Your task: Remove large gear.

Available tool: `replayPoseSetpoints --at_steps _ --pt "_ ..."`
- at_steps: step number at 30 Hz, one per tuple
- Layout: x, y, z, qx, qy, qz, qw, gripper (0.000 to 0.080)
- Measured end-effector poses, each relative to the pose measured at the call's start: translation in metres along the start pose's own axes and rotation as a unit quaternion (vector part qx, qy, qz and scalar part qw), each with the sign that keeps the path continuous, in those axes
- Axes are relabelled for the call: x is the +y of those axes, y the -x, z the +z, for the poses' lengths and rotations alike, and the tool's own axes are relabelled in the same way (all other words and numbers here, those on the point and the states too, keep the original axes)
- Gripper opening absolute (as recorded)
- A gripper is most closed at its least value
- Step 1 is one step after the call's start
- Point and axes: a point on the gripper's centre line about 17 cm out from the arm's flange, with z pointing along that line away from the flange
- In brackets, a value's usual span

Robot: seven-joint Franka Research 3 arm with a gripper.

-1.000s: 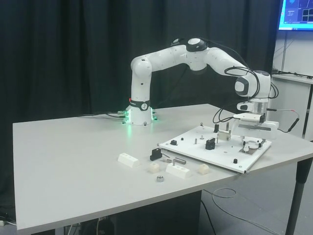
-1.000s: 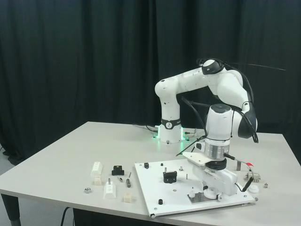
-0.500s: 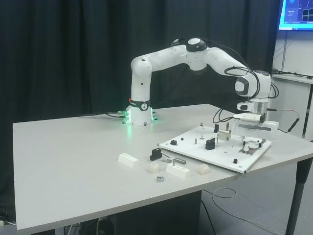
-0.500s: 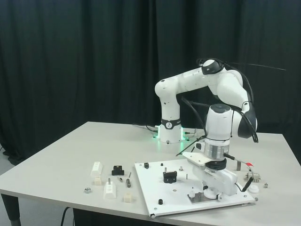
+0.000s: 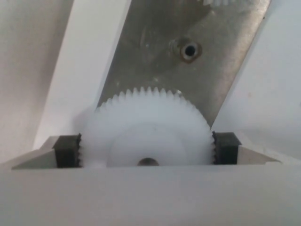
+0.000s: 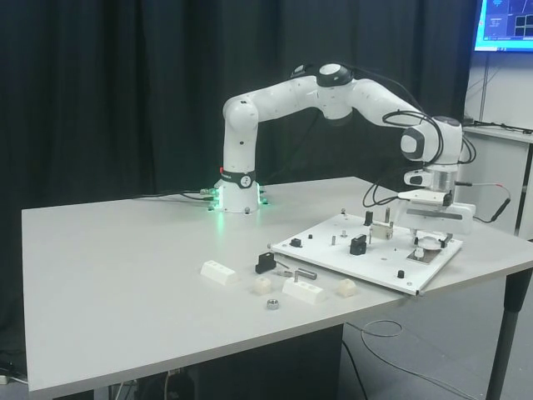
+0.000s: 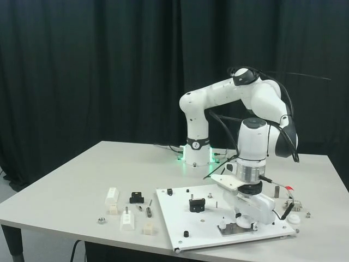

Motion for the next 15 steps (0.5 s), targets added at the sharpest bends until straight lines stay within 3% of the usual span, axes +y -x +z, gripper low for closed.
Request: replayPoseSetpoints --at_steps 15 --pt "-0.003 -0.002 -0.025 -0.008 -0.002 -0.004 1.0000 0.0596"
